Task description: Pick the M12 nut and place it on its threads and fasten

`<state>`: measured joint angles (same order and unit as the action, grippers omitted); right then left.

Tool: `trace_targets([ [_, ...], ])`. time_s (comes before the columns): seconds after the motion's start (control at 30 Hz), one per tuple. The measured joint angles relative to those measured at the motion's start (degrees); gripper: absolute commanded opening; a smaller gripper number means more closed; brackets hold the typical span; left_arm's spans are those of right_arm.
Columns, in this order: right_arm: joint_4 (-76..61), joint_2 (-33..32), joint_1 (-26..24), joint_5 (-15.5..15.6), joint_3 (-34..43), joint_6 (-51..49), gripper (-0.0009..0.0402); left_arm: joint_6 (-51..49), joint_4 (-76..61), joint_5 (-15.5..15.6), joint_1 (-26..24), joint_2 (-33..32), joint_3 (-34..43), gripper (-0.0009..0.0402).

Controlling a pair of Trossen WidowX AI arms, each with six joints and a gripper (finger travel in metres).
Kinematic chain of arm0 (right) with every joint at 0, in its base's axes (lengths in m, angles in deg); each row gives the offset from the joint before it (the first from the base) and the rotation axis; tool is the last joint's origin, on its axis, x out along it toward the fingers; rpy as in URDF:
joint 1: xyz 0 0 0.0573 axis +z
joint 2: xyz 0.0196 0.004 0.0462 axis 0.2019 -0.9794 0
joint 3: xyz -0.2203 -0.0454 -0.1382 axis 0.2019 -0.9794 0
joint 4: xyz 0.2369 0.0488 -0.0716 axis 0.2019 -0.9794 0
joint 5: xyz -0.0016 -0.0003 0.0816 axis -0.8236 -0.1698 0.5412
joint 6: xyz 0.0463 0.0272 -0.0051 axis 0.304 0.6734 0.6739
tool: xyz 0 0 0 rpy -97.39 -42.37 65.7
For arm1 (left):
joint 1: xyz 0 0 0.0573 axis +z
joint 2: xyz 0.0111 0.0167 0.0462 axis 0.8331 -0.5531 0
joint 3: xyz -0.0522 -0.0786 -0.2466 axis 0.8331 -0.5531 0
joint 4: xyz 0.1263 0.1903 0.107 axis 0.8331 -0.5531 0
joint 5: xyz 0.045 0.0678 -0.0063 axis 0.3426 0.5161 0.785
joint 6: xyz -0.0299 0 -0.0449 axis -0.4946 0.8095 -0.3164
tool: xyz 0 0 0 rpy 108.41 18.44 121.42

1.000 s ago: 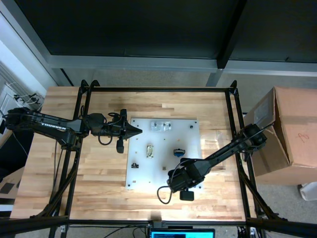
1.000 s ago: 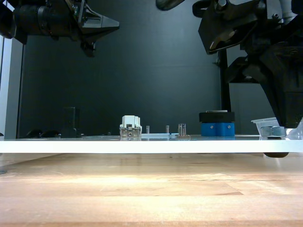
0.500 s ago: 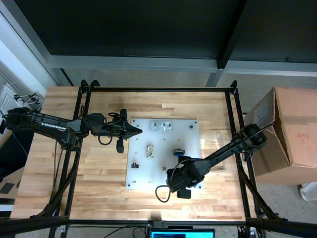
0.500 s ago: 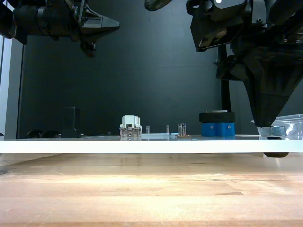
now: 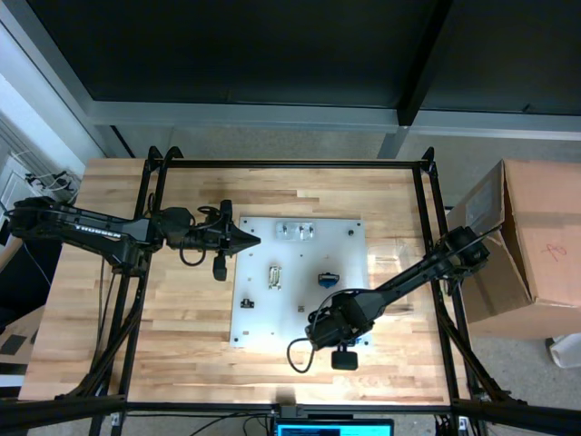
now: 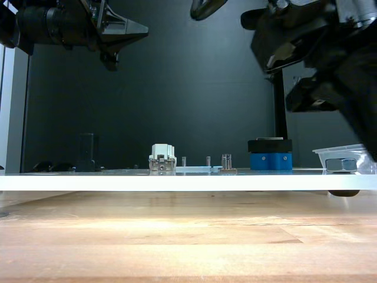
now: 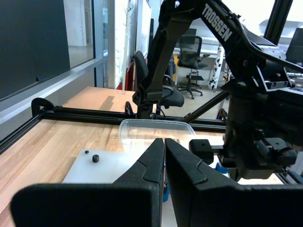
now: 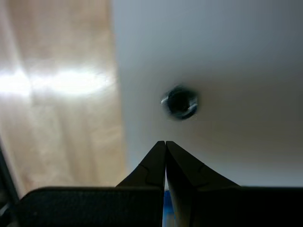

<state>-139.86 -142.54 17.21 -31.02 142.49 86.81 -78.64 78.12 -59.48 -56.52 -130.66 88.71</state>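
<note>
My right claw [image 8: 165, 142] is pressed together on nothing, its tips pointing down at the white board [image 8: 213, 47]. Just beyond those tips and apart from them, the nut [image 8: 181, 102] sits on its stud, silver around a dark middle. I cannot tell how far down the threads it sits. The risk, as I judge it, is closing on it off-centre or tilted, which could cross the threads or flick the nut off onto the tabletop [image 5: 182, 300]. My right arm reaches in from the side, wrist bent steeply down over the board's near right edge. Far across the board, my left claw [image 5: 247, 240], also together, hangs high and level, pointing inward.
</note>
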Motion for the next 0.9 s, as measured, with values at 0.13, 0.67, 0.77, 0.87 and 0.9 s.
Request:
trace_targets([
  [0.13,-0.02,0.11,0.13,-0.2,0.0,0.15,0.0,0.0,0.0,0.0,0.0,0.0,0.0,0.0],
  [0.67,6.4,11.5,-3.08,-9.25,-5.16,-5.07,0.0,0.0,0.04,0.0,0.0,0.0,0.0,0.0],
  [0.77,12.09,17.25,-5.38,-9.33,-9.88,-7.08,0.0,0.0,0.04,0.0,0.0,0.0,-0.02,0.0],
  [0.87,17.35,22.8,-8.41,-9.51,-14.56,-9.92,0.0,0.0,0.04,0.0,0.0,0.0,0.0,0.0],
  [0.9,19.45,24.68,-9.53,-9.57,-16.04,-11.04,0.0,0.0,0.07,0.0,0.0,0.0,0.0,0.0],
])
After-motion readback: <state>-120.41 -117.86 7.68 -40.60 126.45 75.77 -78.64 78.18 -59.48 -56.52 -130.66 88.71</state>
